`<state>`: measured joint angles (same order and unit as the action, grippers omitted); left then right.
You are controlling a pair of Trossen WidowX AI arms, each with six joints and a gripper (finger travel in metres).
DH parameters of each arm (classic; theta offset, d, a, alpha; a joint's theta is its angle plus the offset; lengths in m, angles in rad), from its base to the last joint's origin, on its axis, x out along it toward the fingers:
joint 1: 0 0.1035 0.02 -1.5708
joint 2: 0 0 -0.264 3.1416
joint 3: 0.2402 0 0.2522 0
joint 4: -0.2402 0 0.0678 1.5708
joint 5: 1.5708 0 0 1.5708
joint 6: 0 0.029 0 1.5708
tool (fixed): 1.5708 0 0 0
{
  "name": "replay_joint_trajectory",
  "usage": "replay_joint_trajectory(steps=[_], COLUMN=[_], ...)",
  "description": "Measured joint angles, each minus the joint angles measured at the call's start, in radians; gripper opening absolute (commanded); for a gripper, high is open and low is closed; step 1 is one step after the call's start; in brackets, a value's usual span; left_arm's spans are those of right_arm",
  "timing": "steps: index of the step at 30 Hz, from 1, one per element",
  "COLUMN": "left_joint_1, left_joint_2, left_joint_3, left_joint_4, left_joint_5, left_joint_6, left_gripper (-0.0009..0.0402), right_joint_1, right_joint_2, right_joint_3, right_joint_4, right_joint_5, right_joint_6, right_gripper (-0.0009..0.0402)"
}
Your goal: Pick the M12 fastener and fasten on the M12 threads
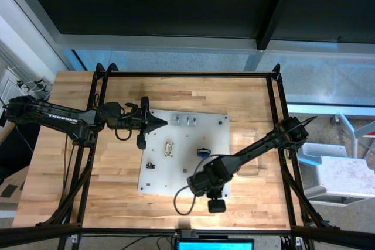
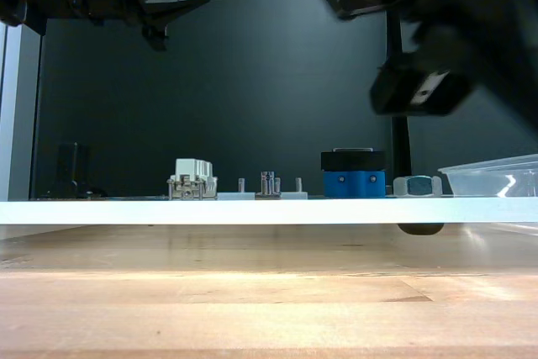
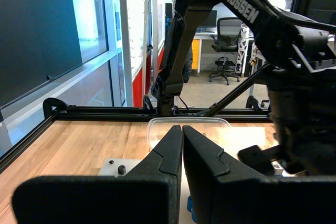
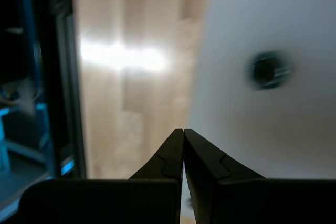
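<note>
Because the fingers of my right hand (image 4: 184, 130) are pressed together with nothing between them, I judge that it is not carrying the M12 nut at this moment. It hangs above the near right part of the white board (image 1: 176, 174), pointing down. The M12 threads (image 4: 269, 70) show beside its tips as a dark round blur, apart from the fingers.

Around this blur there is a pale glint. In the low view a short silvery piece (image 2: 418, 184) stands on the board just beside the blue connector (image 2: 353, 178), in front of the clear tray (image 2: 496, 176). So I think the nut probably sits on its stud, but I cannot tell this for sure, nor how far down it is turned. In the high view my own arm covers that place.

The clear tray lies on the counter (image 1: 105, 168), just beside the right edge of the board. I see nothing inside it in the low view. From above the arm hides a part of it, so I cannot say that it holds nothing.

My left hand (image 3: 182, 128) is also closed, its fingers touching and holding nothing. It is parked high over the far left corner of the board, well apart from the stud. I suppose this leaves the working place free.
</note>
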<state>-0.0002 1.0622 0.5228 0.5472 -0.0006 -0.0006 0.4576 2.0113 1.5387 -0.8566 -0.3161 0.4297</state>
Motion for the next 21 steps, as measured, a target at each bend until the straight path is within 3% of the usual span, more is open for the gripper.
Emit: replay_joint_trajectory(steps=[10,21], left_joint_1=[0.0,0.0], left_joint_2=[0.0,0.0], left_joint_3=[0.0,0.0], left_joint_4=[0.0,0.0], left_joint_5=[0.0,0.0], left_joint_6=[0.0,0.0], left_gripper=[0.0,0.0], right_joint_1=[0.003,0.008], right_joint_2=[-0.02,-0.088], right_joint_3=[0.0,0.0], right_joint_4=[-0.009,-0.034], right_joint_5=[0.018,0.22], right_joint_6=[0.009,0.024], right_gripper=[0.0,0.0])
